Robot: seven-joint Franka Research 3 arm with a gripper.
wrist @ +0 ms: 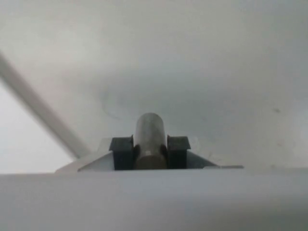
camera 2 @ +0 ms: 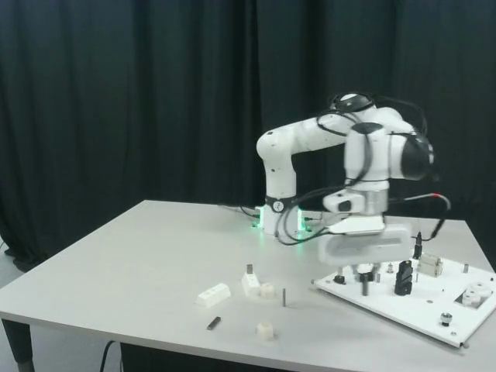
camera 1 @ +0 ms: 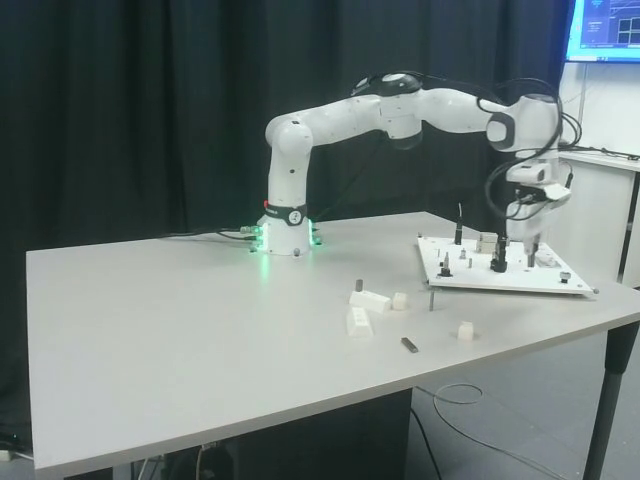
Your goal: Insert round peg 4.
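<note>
In the wrist view my gripper (wrist: 150, 153) is shut on a grey round peg (wrist: 150, 129), which sticks out between the two black pads (wrist: 122, 150). Behind it lies the pale surface of the white board (wrist: 216, 72). From the first room view the gripper (camera 1: 527, 240) hangs low over the far right part of the white board (camera 1: 520, 283). The second room view shows the gripper (camera 2: 363, 273) pointing down, with the peg (camera 2: 364, 287) reaching to the board (camera 2: 422, 312) or just above it. I cannot see the hole under the peg.
Several upright parts stand on the board, among them a black piece (camera 2: 402, 277) and a thin dark post (camera 1: 459, 222). White blocks (camera 1: 367, 299), a white cube (camera 1: 465, 329) and a small dark piece (camera 1: 408, 344) lie on the grey table (camera 1: 180, 320) beside the board.
</note>
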